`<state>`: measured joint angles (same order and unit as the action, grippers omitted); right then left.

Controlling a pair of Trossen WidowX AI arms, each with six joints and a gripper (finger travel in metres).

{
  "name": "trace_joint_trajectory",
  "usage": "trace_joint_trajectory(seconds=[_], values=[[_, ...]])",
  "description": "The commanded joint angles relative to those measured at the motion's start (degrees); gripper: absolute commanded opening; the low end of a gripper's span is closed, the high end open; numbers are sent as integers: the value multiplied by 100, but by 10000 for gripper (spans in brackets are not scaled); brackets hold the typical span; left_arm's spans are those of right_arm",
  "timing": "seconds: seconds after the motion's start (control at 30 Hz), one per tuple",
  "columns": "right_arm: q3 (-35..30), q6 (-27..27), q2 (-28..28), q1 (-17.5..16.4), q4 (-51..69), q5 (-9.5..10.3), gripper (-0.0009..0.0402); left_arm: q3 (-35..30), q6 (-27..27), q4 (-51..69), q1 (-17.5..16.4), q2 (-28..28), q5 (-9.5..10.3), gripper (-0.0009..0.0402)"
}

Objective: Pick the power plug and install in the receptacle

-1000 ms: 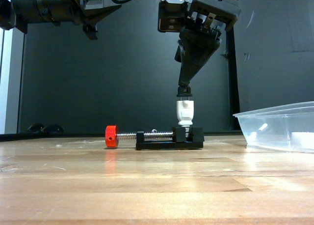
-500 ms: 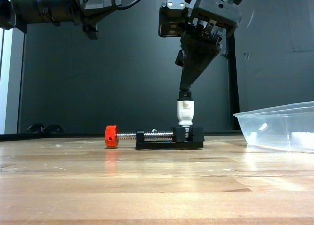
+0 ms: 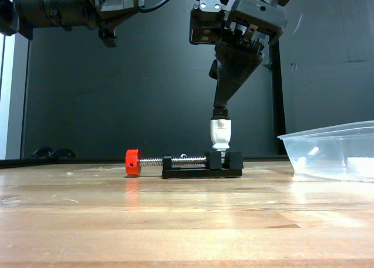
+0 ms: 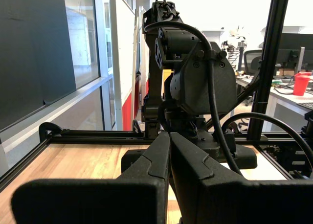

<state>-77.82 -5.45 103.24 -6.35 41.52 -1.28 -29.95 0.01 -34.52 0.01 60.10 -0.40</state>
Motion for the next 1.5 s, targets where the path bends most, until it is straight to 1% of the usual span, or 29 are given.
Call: trace_joint_trajectory(seconds=[0.03, 0.23, 0.5, 0.6, 0.7, 0.83, 1.0, 1.07, 1.23, 1.37, 1.5], values=[[-4, -7, -9, 2, -31, -9, 34, 0, -2, -2, 0, 0, 0, 0], [-42, -11, -66, -2, -24, -9, 87, 0, -2, -2, 0, 2, 0, 0], [-262, -13, -179, -13, 155, -4, 146, 0, 0, -2, -2, 2, 0, 0], [-291, -13, -297, -31, 221, 9, 165, 0, -2, 0, 0, 2, 0, 0], [-289, -11, -476, -57, 352, 157, 180, 0, -2, -2, 0, 2, 0, 0], [-284, -24, -752, -125, 599, 133, 194, 0, -2, 0, 0, 0, 0, 0], [-131, -20, -1091, -155, 671, 127, 196, 0, -2, -2, 0, 2, 0, 0], [-68, -20, -1154, -155, 671, 83, 197, 0, -2, 0, -2, 0, 0, 0], [7, 46, -1305, -142, 564, 83, 193, 0, -2, 0, 0, 0, 0, 0], [22, 181, -1611, -9, 297, 85, 166, 0, -2, 0, 0, 2, 0, 0], [166, 291, -1991, 44, 2, 79, 120, 0, -2, 0, 0, 0, 0, 0]])
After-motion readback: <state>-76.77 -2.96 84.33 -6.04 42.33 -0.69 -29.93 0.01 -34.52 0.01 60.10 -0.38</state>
